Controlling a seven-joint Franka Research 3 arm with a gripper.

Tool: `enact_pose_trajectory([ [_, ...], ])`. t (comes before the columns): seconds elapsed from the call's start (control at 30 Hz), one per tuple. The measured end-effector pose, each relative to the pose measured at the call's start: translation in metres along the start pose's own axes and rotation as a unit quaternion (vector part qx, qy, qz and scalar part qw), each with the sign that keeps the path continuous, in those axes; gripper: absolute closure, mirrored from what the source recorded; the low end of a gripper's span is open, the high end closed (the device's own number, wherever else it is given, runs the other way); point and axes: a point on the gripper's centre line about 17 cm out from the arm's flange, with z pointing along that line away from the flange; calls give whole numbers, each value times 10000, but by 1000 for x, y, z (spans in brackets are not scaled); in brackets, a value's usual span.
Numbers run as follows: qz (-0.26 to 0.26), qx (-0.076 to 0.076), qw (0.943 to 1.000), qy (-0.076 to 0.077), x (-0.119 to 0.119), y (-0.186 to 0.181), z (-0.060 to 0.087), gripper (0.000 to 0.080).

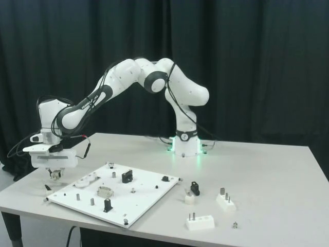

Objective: Place waterproof.

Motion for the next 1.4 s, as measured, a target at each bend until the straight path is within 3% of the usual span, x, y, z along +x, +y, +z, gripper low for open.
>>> enact_pose_trajectory([
  [0.33, -7, 45, 10000, -33, -1, 3, -12, 489],
  [1.0, 114, 70, 9999, -48, -1, 4, -20, 489],
  [1.4, 1079, 27, 9942, -37, -2, 8, -27, 489],
])
